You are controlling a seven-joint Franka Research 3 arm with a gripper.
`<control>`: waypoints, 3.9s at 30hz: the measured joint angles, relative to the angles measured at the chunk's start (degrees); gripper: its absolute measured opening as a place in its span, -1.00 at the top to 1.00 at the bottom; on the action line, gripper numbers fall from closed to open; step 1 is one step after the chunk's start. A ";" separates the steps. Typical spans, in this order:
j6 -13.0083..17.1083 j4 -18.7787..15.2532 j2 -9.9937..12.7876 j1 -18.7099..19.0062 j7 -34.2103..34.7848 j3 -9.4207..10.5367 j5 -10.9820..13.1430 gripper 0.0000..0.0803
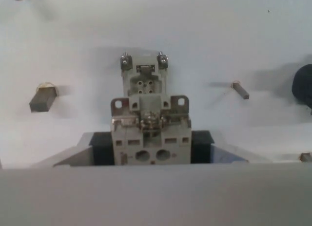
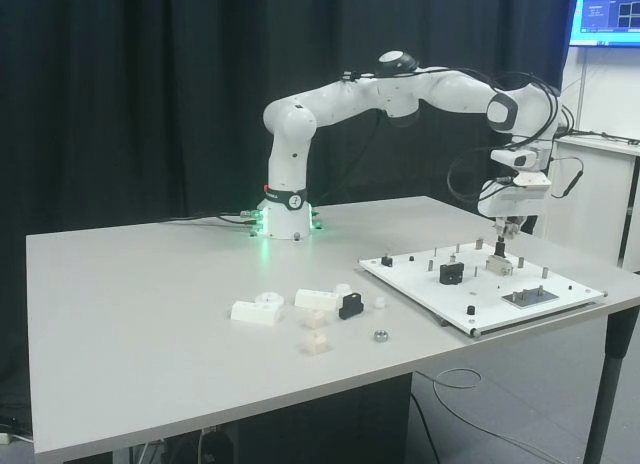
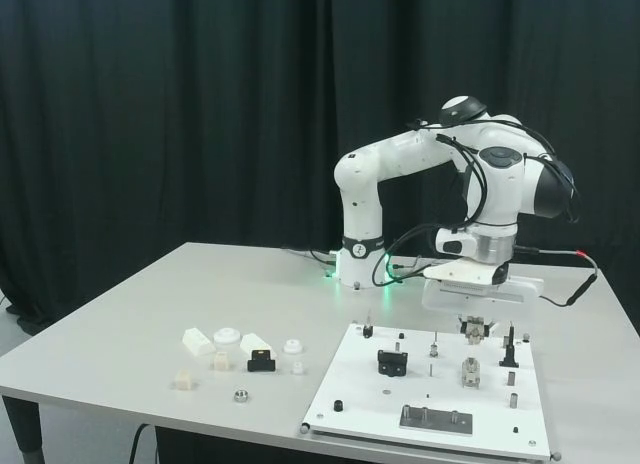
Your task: Place waterproof.
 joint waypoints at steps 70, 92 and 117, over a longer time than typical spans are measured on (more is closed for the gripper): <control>1.65 -1.64 0.05 -3.48 0.83 -0.68 -10.72 0.22; 5.13 -15.33 0.07 -5.39 -16.01 -3.43 -12.73 0.22; 13.14 -31.56 0.59 -4.84 -30.05 -2.82 -2.42 0.22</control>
